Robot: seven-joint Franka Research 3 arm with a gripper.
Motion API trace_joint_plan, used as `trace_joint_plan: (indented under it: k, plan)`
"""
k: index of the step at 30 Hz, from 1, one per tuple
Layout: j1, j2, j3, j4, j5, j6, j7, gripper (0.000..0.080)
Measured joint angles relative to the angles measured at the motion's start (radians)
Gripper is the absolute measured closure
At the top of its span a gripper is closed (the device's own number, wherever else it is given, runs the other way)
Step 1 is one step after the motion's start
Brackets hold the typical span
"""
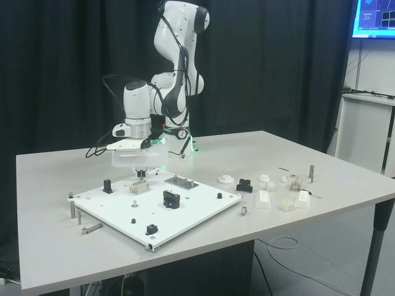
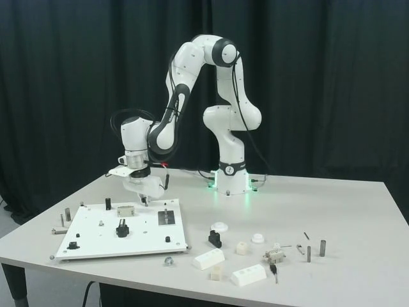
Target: Remove round peg 3.
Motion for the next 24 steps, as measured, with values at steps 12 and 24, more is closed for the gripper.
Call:
trace_joint_plan:
  k: [12,24]
  plan:
    - [0.0,-0.054,-0.006,0.022,-0.134,-0.076,0.107,0.0689]
    - [0.016,-0.155,-0.006,0.036,-0.346,-0.184,0.32,0.0689]
